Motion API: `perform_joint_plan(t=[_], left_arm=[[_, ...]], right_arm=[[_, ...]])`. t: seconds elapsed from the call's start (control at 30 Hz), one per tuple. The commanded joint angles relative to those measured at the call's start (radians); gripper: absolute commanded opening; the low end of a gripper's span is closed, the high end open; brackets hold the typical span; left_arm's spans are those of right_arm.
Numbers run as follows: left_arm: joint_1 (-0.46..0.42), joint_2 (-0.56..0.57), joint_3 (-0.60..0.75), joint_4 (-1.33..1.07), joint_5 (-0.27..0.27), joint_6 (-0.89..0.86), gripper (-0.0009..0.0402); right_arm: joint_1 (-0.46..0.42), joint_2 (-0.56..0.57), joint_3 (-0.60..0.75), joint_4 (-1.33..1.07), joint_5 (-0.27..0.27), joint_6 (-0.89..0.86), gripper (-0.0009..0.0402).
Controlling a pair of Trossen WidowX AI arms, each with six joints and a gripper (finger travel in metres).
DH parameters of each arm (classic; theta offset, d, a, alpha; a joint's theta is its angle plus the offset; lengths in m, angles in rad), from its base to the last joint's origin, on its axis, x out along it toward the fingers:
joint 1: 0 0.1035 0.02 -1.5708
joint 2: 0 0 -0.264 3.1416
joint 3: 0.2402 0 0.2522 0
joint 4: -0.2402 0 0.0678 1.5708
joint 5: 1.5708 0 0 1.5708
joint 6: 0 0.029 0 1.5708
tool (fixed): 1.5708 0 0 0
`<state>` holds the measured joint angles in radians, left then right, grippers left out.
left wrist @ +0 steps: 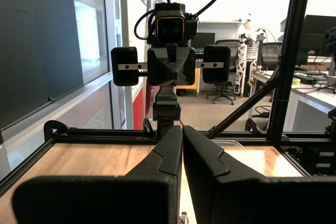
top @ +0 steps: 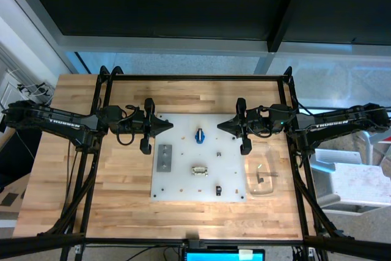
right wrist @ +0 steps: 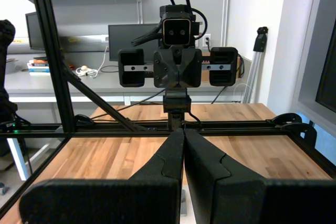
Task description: Pick the 16mm bar and place in it's hole on the taskboard
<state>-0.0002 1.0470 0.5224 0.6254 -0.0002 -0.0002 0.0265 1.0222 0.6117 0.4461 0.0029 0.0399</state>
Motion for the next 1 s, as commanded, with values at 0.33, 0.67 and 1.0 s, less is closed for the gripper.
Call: perform_joint_plan(t=[0.33,0.67,1.0], left_arm=[[0.0,0.0,0.0,0.0,0.0,0.0,0.0],[0.0,0.0,0.0,0.0,0.0,0.0,0.0],[0.0,0.0,0.0,0.0,0.0,0.0,0.0]], right_arm=[[0.021,-0.005,0.275,-0.64,-0.004,0.023,0.0],[0.079,0.008,0.521,-1.187,0.005,0.027,0.0],[0.113,0.053,0.678,-1.584,0.005,0.031,0.0]])
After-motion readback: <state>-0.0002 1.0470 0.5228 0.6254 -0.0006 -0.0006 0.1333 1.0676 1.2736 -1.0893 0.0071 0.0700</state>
